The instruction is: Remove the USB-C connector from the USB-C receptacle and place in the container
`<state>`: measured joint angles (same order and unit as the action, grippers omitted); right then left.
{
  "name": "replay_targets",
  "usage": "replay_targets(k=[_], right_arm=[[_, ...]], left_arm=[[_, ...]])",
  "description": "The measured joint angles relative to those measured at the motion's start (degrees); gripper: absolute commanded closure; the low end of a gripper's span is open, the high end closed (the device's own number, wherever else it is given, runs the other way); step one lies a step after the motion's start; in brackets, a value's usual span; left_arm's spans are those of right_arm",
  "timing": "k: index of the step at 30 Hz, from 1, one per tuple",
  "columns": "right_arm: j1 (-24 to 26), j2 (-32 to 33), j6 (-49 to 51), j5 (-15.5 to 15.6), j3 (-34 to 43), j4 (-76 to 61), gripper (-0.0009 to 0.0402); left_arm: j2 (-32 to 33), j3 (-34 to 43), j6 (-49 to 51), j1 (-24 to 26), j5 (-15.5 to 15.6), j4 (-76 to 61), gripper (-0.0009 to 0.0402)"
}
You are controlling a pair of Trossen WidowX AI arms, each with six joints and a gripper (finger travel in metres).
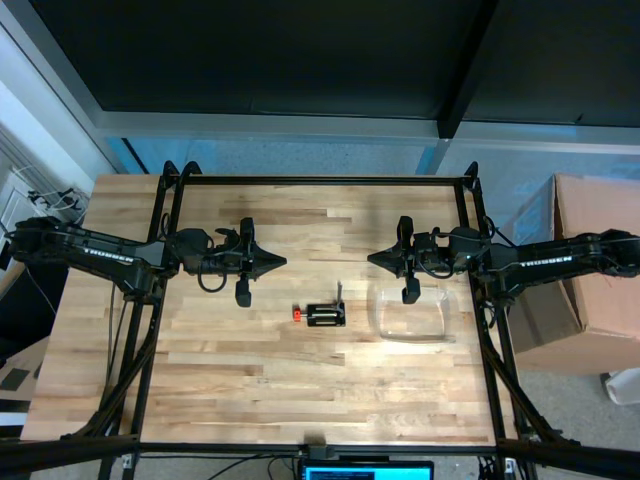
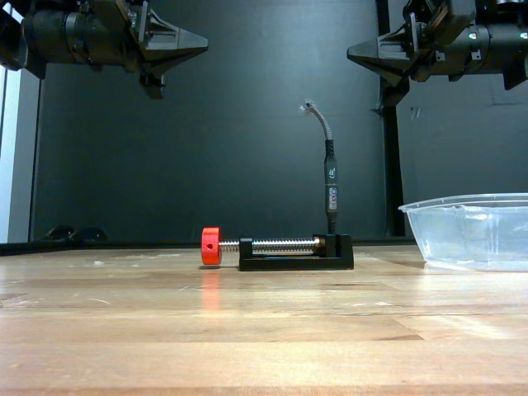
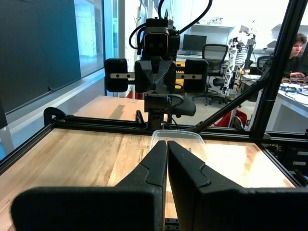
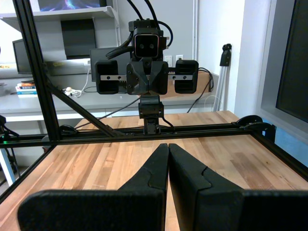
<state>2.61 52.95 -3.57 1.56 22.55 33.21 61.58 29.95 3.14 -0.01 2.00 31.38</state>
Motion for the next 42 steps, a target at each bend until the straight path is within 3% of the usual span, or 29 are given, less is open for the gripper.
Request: replay_targets(k=[21, 29, 42], right_arm=[[-0.4, 0.0, -2.4, 0.0, 0.9, -3.1, 0.0393], [-2.1, 3.0, -2.1, 0.0, 14.6, -31.9, 0.0393], [-9.7, 18.8, -2.5, -1.1, 40.3, -71.8, 0.0383]], left_arm=[[0.0, 0.0, 0.0, 0.0, 0.0, 0.0, 0.0393], [0.0, 0.0, 0.0, 0.0, 0.0, 0.0, 0.0393], [0.0, 0.0, 0.0, 0.0, 0.0, 0.0, 0.0393]])
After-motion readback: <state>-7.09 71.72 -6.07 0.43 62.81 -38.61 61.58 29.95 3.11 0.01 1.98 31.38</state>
